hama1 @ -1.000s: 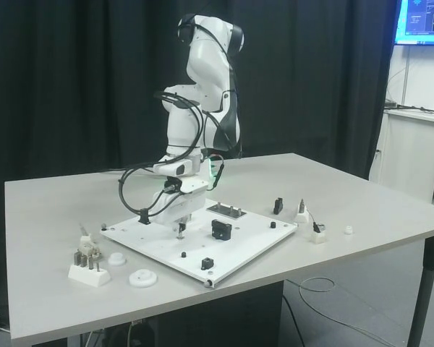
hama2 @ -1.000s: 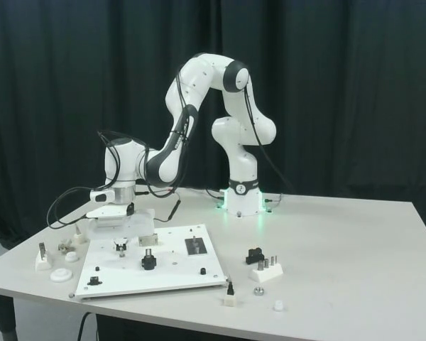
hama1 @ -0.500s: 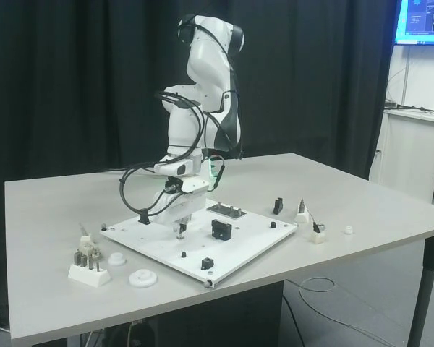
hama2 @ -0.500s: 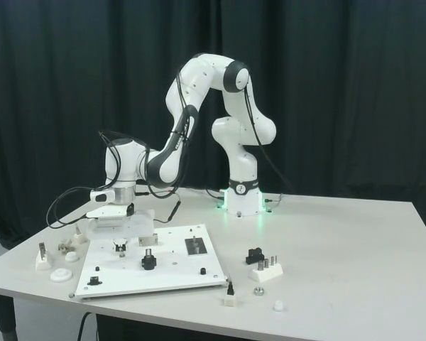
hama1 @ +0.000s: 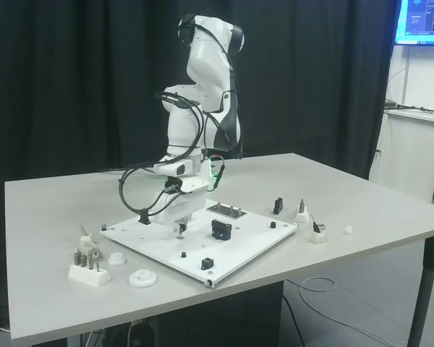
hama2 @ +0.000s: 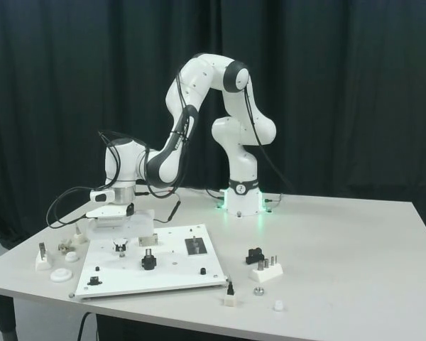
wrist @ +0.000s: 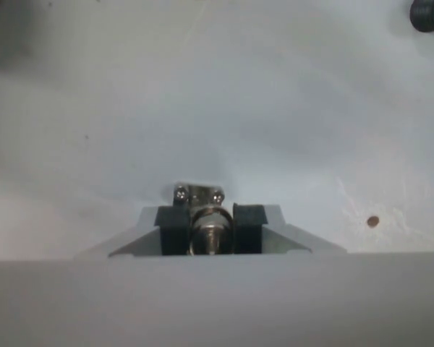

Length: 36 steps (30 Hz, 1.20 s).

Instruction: Insert BNC.

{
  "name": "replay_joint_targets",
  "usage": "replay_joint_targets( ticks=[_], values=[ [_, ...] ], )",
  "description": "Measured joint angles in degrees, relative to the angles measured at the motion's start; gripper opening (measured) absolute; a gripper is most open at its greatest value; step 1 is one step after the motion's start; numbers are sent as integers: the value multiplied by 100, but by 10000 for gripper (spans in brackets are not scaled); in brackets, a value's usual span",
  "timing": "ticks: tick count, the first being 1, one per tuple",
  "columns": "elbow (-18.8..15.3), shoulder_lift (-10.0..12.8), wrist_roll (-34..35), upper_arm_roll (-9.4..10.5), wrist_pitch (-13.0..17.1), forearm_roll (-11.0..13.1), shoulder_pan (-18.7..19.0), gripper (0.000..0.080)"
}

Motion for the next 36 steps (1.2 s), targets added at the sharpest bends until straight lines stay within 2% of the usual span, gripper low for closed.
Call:
replay_joint_targets(
  ticks=[22, 36],
  values=[
    [-1, -19, 0, -26, -156, 2, 15, 121],
    [-1, -19, 0, -20, -148, 5, 24, 121]
  ],
)
